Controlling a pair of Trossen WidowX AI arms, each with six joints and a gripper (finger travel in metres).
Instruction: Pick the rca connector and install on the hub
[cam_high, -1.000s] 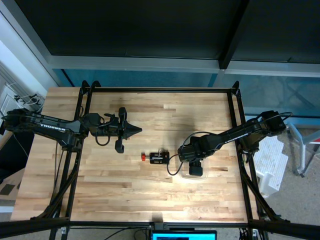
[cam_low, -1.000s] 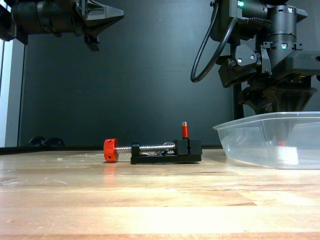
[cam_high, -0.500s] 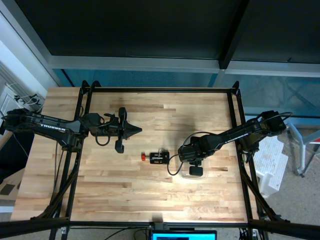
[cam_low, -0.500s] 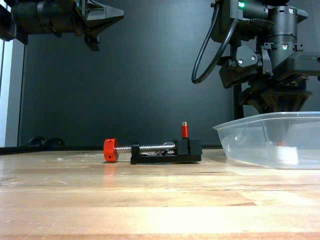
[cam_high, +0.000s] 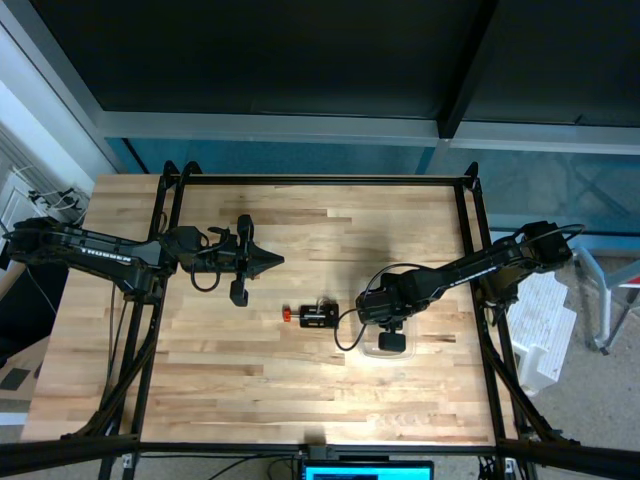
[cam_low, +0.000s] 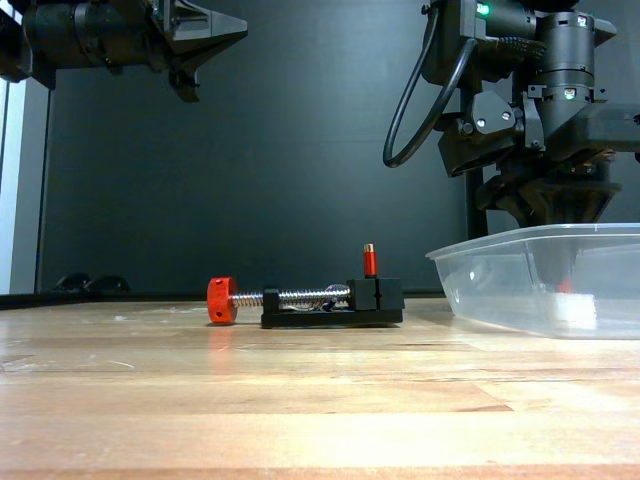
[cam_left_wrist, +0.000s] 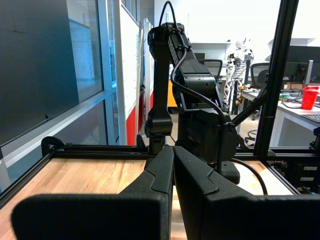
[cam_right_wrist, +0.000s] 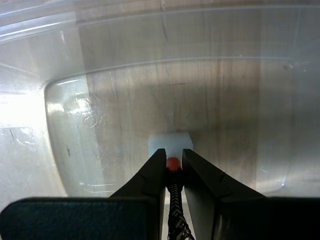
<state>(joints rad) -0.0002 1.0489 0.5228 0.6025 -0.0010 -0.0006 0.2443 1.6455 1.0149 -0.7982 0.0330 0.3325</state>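
Rca connector (cam_right_wrist: 173, 164) is sitting pinched in the right tool (cam_right_wrist: 173, 156), low inside the clear tray (cam_low: 480, 290) over a white cube (cam_right_wrist: 170, 142). Picking is finishing, judging by this grip. Next it is needing lifting clear and carrying left to the hub (cam_low: 330, 300). Left tool (cam_left_wrist: 173, 152) is hanging closed, far left.

**Hub beside tray**

The hub (cam_high: 318, 316) lies on the table (cam_high: 250, 385), the tray (cam_low: 500, 285) just right of it. The right gripper (cam_right_wrist: 173, 153) is inside the tray, over a cube (cam_right_wrist: 170, 141), with the rca connector (cam_right_wrist: 173, 163) between its fingers (cam_right_wrist: 152, 175). The left gripper (cam_high: 272, 261) hangs left behind the hub.
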